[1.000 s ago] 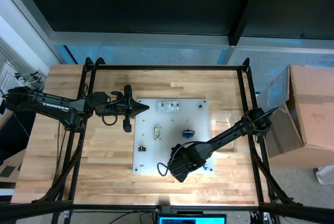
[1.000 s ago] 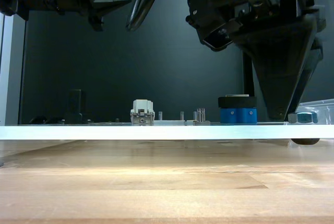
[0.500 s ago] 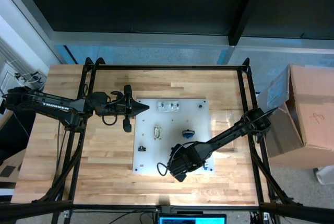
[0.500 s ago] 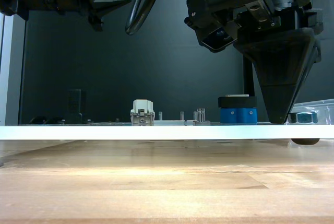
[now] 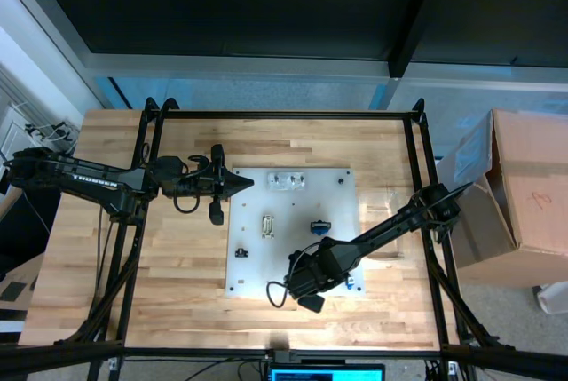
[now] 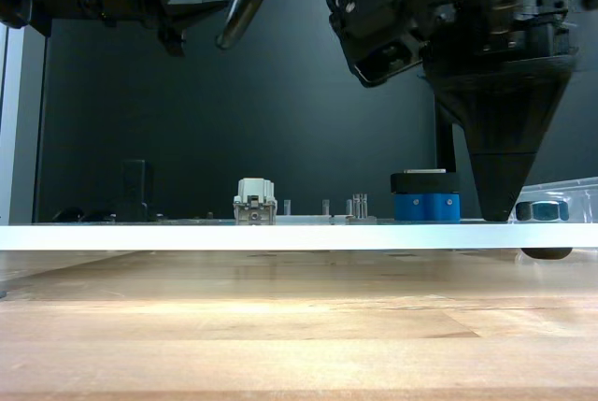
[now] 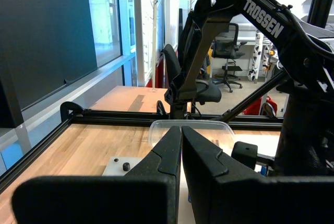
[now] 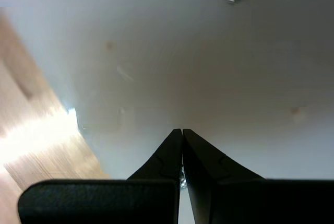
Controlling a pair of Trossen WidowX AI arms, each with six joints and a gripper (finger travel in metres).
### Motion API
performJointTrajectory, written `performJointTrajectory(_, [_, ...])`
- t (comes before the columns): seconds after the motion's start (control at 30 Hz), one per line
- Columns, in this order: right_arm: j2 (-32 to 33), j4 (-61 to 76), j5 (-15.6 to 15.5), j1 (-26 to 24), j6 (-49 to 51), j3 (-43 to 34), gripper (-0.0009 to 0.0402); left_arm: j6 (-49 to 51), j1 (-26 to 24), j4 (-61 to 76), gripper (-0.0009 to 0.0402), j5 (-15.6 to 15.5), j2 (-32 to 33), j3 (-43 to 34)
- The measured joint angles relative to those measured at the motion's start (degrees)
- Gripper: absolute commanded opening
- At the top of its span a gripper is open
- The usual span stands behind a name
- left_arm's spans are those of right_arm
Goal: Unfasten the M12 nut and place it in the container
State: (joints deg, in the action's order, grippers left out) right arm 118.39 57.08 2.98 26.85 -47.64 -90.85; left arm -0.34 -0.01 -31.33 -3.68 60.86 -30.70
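The silver M12 nut [image 6: 542, 210] sits low on the white board [image 5: 293, 221] at its near right edge, on its stud with no ribs showing. In the high view the nut [image 5: 351, 284] lies outside the clear container [image 5: 390, 214]. My right gripper [image 6: 496, 215] points straight down, shut on nothing, its tip at board level just left of the nut and apart from it. In the right wrist view, only bare board lies under the right gripper [image 8: 181, 131]. My left gripper [image 5: 248, 183] hangs high over the board's far left edge, and the left wrist view shows the left gripper [image 7: 181, 130] shut and empty.
A blue and black block [image 6: 425, 197], a beige connector [image 6: 254, 203] and small silver pins [image 6: 358, 205] stand mid-board. The clear container [image 6: 572, 192] lies behind the nut. A black frame [image 5: 417, 132] rings the table. A cardboard box [image 5: 519, 194] stands off to the right.
The right gripper's tip has slid left, from touching the nut to a small gap beside it, and its wrist has turned. The nut stays in place. The left arm has not moved.
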Motion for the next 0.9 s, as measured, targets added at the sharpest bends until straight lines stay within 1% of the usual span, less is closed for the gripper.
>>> performJointTrajectory(0.1, [0.0,-0.07,0.02,0.0,7.69,0.0,0.0,0.0,0.0,0.0,0.0,0.0,0.0,0.0])
performJointTrajectory(0.27, [0.0,-0.04,0.02,0.0,17.51,0.0,0.0,-0.02,0.0,0.0,0.0,-0.02,0.0,0.0])
performJointTrajectory(0.63, [-0.04,0.07,0.0,0.0,48.02,0.0,0.0,0.0,0.0,-0.02,0.0,-0.02,0.0,0.0])
performJointTrajectory(0.9, [-0.04,0.02,0.0,0.0,66.27,0.0,0.0,0.0,0.0,0.0,0.0,-0.02,0.0,0.0])
